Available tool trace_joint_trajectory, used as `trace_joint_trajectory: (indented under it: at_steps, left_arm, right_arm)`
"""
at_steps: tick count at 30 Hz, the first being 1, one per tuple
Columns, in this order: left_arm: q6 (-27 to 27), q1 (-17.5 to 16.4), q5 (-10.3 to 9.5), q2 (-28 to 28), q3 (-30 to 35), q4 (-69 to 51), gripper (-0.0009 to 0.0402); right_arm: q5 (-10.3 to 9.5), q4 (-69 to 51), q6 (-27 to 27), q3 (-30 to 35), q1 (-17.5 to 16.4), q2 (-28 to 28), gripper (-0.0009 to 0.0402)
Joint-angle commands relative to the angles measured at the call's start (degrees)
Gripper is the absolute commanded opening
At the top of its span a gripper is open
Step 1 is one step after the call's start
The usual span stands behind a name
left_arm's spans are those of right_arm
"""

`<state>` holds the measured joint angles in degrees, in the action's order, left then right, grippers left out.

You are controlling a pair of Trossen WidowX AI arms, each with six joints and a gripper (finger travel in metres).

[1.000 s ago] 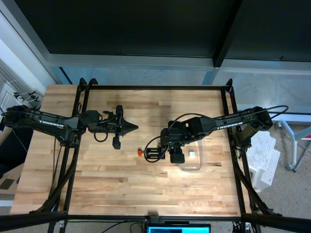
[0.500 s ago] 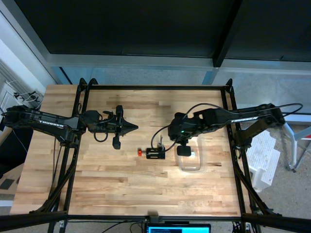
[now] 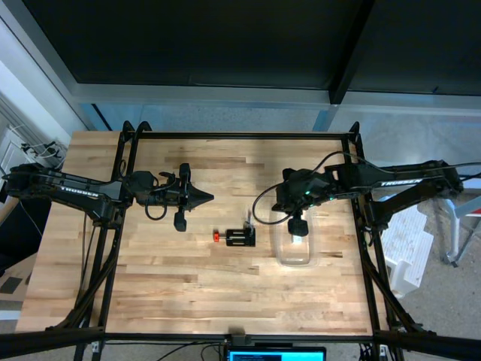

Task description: Pick the USB-C connector and install on taskboard

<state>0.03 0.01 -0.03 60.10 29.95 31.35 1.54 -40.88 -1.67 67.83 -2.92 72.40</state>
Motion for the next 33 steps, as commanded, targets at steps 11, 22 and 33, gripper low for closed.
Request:
trace_joint_trajectory:
  at_steps: [11, 22, 33]
  left_arm:
    - [0.00, 0.00, 0.00, 0.02, 0.00, 0.00, 0.0000]
    - [0.00, -0.02, 0.00, 0.02, 0.00, 0.00, 0.0000]
    - [0.00, 0.00, 0.00, 0.02, 0.00, 0.00, 0.0000]
  right_arm:
    - [0.11, 22.08, 0.44, -13.73, 2.47, -11.37, 0.0000]
    - [-0.13, 39.17, -0.50, -23.76, 3.93, -16.63, 0.0000]
    - [-0.02, 52.63, -0.90, -32.20, 4.57, -20.28, 0.0000]
